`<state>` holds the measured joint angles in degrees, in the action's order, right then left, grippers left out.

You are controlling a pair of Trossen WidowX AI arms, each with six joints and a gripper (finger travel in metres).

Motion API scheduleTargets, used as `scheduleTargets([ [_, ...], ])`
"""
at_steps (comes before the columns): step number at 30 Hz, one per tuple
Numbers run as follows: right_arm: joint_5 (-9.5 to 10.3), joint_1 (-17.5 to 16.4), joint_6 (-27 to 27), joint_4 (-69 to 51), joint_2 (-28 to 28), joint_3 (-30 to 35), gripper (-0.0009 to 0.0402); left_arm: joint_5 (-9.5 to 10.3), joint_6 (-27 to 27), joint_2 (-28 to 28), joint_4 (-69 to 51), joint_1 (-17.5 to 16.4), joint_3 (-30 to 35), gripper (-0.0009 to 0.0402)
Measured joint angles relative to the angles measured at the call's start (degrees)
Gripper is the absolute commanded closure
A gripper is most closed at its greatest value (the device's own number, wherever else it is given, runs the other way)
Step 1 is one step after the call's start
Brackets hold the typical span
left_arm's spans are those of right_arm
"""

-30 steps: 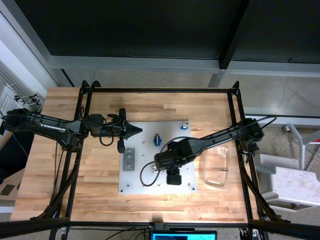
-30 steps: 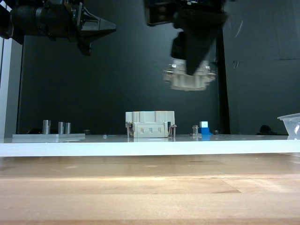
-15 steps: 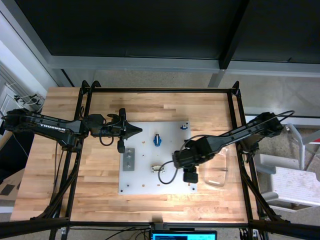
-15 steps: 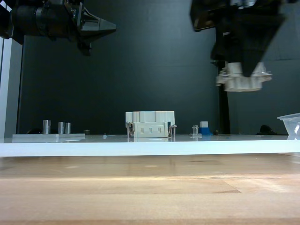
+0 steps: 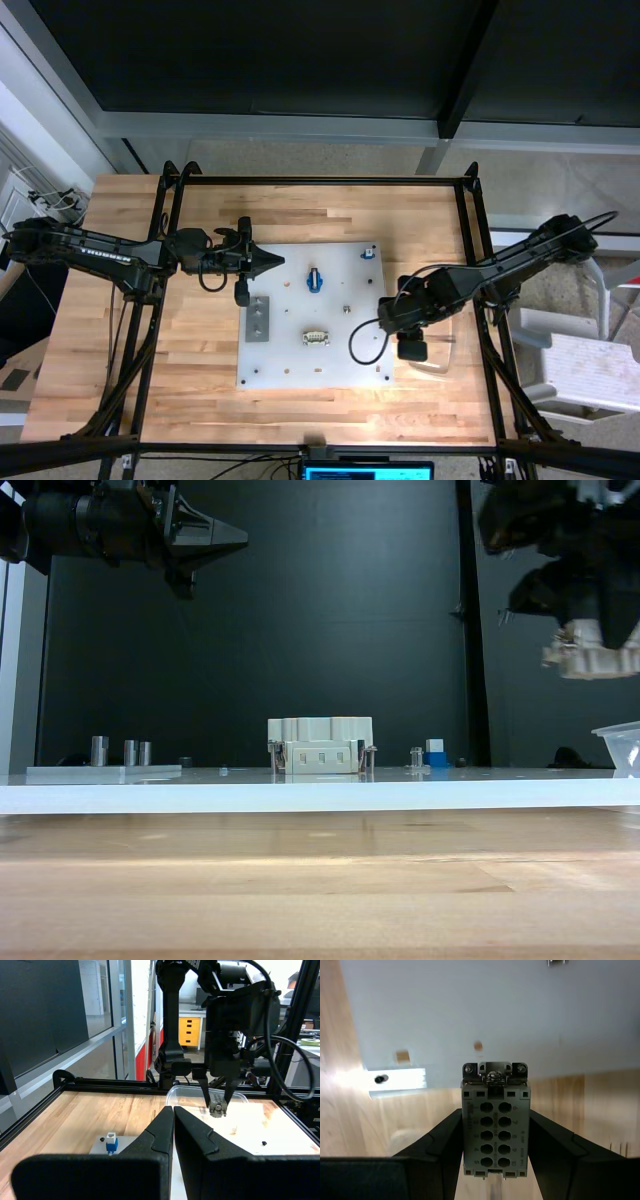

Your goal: Remove the HAN10-E connector and place it in the container

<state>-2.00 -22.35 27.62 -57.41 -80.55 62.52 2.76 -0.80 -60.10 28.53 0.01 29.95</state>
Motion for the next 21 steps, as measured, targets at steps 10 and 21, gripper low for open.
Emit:
scheduleTargets([
  [10, 0.04, -2.4, 4.7, 0.0, 6.8, -7.6, 0.0350, 0.00, 0.0, 0.0, 0.0, 0.0, 0.0, 0.0393],
  [21, 0.09, -5.4, 9.1, 1.8, 11.9, -14.6, 0.0350, 0.00, 0.0, 0.0, 0.0, 0.0, 0.0, 0.0393],
])
